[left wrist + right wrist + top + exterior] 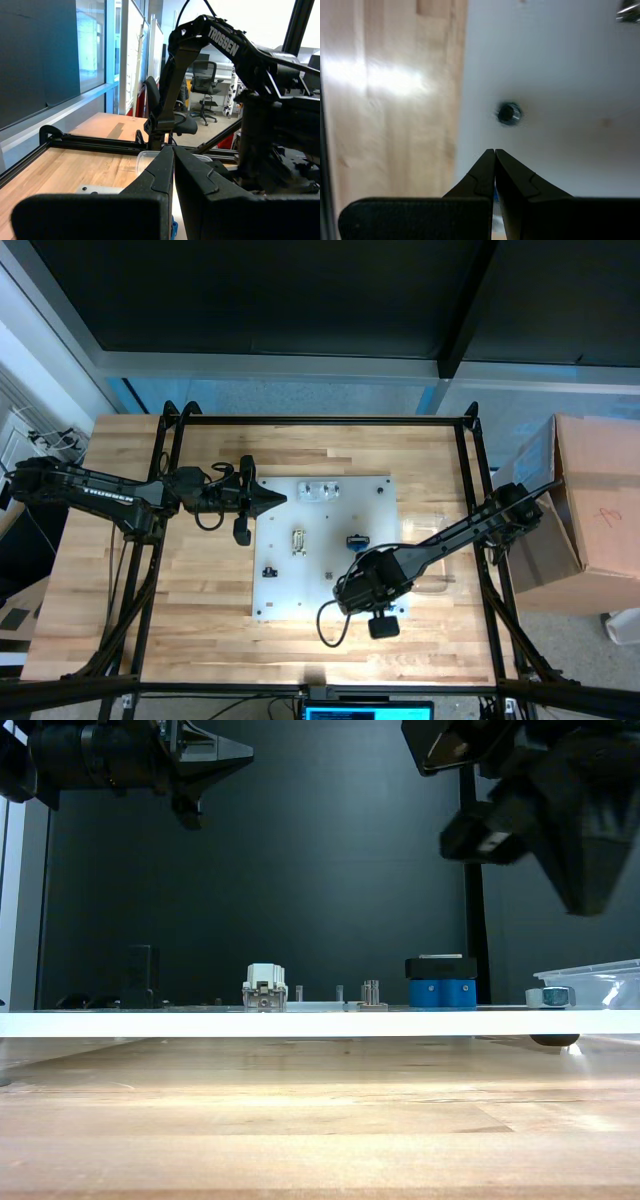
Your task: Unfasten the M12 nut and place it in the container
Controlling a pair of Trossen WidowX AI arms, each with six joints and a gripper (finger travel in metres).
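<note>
Both jaws closed, empty: left gripper (280, 499) over board's (300, 590) left edge, right gripper (494, 152) high above nut (550, 997), on its stud (507, 113). Risk: descending closed, it strikes the nut instead of straddling it.

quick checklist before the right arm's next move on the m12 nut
1. Small silver nut off its short black ribbed stud: not ok, on its stud.
2. Right gripper gripping nut: not ok, shut on nothing, raised above the white board.
3. Nut ahead of right gripper: ok.
4. Clear plastic container beside the board: ok.
5. Left gripper away from nut: ok, shut, raised over board's left edge.
</note>
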